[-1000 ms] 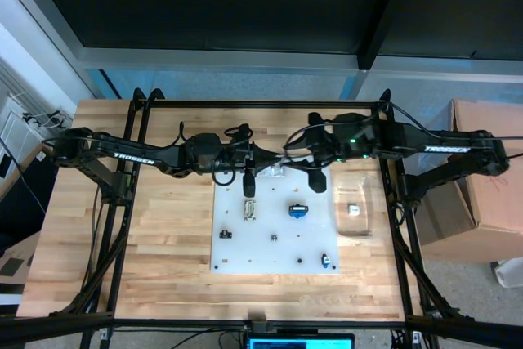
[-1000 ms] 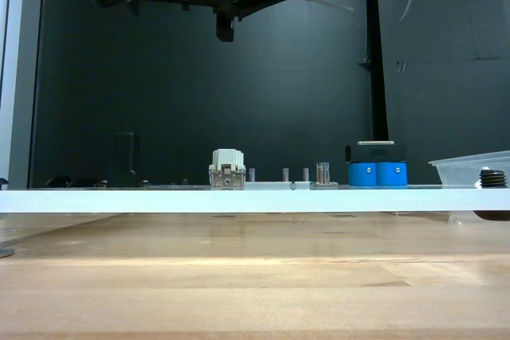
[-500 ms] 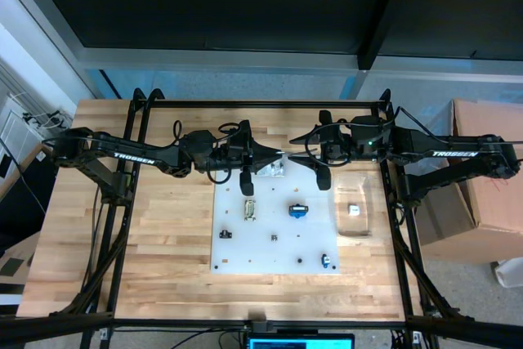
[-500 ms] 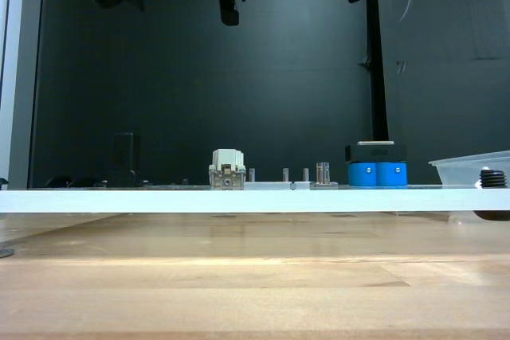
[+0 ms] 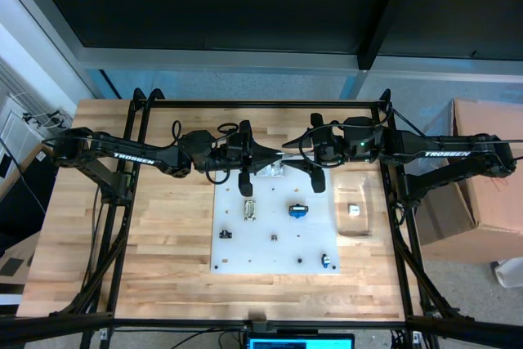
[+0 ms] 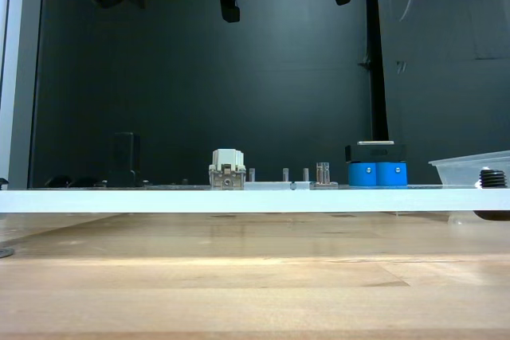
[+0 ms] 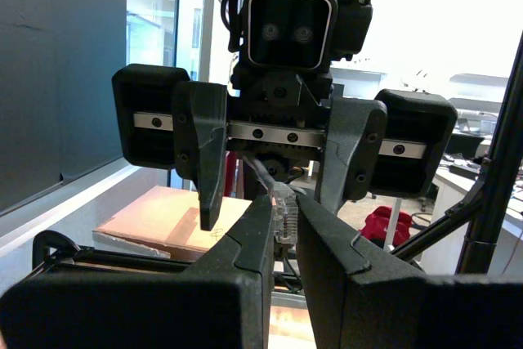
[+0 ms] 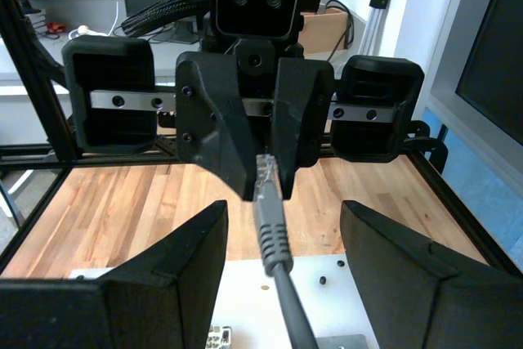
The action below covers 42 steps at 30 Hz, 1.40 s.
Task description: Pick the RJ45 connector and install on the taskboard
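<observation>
The wooden bench (image 5: 155, 226) sits inside a black tube frame (image 5: 261, 105). Near its middle stands a blue block (image 5: 297, 210) with a black top (in the low view it reads as two blue rounds side by side). At the block's 9 o'clock stands a beige connector housing (image 5: 249, 212), and at its 5 o'clock, well apart, a small blue piece (image 5: 326, 261). A clear plastic tray (image 5: 365, 222) lies at the bench's 3 o'clock with a small white piece (image 5: 354, 210) inside. Beyond it, off the bench, stands a cardboard box (image 5: 482, 177). A lit screen (image 5: 300, 341) shows at 6 o'clock.
</observation>
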{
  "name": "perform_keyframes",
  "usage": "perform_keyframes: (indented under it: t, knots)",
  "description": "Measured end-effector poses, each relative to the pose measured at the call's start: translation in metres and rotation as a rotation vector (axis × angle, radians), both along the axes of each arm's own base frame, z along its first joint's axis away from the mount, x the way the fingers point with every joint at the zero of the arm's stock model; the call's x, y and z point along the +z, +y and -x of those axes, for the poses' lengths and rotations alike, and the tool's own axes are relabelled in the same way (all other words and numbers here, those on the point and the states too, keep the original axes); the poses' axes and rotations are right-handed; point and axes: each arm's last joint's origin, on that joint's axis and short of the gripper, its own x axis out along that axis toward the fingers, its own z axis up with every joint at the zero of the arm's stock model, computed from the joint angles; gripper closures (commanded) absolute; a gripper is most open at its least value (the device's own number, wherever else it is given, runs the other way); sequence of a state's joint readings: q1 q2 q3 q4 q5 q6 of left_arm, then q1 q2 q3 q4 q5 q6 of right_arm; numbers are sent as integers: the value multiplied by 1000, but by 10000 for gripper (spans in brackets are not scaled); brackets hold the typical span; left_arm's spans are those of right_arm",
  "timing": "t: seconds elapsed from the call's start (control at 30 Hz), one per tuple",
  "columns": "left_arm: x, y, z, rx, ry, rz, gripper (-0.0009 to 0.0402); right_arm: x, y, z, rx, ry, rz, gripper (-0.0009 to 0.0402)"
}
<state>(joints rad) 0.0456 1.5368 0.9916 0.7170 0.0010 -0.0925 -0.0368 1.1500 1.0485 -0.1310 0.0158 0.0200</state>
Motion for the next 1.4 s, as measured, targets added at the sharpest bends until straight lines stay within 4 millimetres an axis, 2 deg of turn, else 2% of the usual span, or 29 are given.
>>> perform_keyframes:
  t: [0.3, 0.67, 1.4]
  knots:
    - [0, 0, 0, 0, 0, 0, 393, 1, 1, 1, 19, -7, -4, 276]
    - [0, 0, 0, 2, 0, 0, 393, 9, 1, 11, 18, -35, 0, 293]
    - [4, 0, 0, 1, -46, 2, 393, 10, 1, 11, 18, -45, 0, 348]
